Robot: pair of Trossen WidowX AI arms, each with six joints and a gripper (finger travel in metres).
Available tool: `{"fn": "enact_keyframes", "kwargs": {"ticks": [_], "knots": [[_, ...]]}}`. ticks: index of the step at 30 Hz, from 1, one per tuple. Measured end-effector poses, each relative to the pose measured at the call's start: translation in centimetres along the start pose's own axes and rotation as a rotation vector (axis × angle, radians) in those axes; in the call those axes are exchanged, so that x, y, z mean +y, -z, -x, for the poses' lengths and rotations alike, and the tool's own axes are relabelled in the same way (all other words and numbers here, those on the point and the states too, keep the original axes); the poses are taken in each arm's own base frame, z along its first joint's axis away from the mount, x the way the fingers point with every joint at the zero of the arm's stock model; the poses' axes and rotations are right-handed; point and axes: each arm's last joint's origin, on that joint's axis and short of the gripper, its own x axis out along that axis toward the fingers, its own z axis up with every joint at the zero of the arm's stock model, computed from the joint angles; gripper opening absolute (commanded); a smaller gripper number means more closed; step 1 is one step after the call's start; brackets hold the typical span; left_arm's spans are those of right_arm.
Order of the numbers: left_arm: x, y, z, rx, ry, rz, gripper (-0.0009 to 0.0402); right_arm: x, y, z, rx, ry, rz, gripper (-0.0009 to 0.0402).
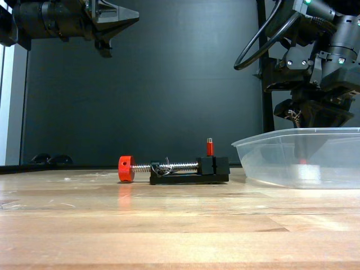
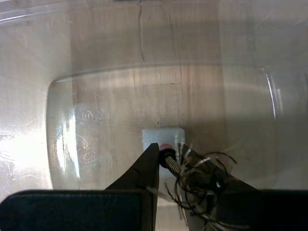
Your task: Pick the RCA connector and install on taskboard
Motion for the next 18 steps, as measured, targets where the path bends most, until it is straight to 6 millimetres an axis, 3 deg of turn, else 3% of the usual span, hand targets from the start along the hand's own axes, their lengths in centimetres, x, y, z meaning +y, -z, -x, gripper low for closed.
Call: {"fn": "enact_keyframes", "kwargs": {"ticks": [9,18], "knots": [[0.0,0.0,0.0,0.000,0.000,0.000,0.0000,-0.2,0.0,1.7,-0.038,-0.013,-0.006,0.0002],[0.0,0.0,0.0,0.000,0.000,0.000,0.0000,-0.3,-1.6,5.3,-0.062,-0.019,-0.011,0.0002]]}}
